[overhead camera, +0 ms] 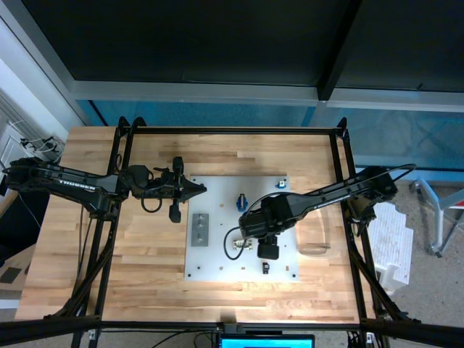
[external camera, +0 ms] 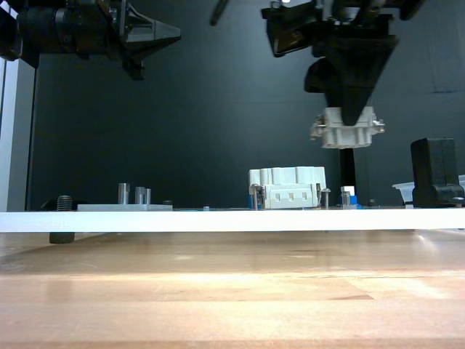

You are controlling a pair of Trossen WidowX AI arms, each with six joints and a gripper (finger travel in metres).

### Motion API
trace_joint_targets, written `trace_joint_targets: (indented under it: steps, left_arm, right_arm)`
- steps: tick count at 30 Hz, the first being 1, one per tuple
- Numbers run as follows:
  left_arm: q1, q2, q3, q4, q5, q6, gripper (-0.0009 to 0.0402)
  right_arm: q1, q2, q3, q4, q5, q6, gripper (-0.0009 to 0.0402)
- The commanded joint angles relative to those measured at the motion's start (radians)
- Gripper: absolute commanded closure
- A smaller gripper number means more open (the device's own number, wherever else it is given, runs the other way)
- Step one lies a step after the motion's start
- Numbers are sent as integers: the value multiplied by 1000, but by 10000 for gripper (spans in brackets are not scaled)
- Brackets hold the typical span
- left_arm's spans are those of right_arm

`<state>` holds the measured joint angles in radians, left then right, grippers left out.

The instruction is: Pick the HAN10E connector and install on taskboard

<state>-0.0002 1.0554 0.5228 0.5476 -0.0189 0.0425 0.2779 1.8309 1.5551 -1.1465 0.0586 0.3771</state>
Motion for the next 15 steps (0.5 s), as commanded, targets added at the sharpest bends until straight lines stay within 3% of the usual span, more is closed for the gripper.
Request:
trace_joint_targets:
  steps: [1, 15]
  left_arm:
    - [0, 0, 0, 0, 0, 0, 392]
    - [0, 0, 0, 0, 0, 0, 392]
  right_arm:
    - [3, 45, 51, -7, 0, 0, 381]
    - [11, 203, 240, -45, -2, -17, 381]
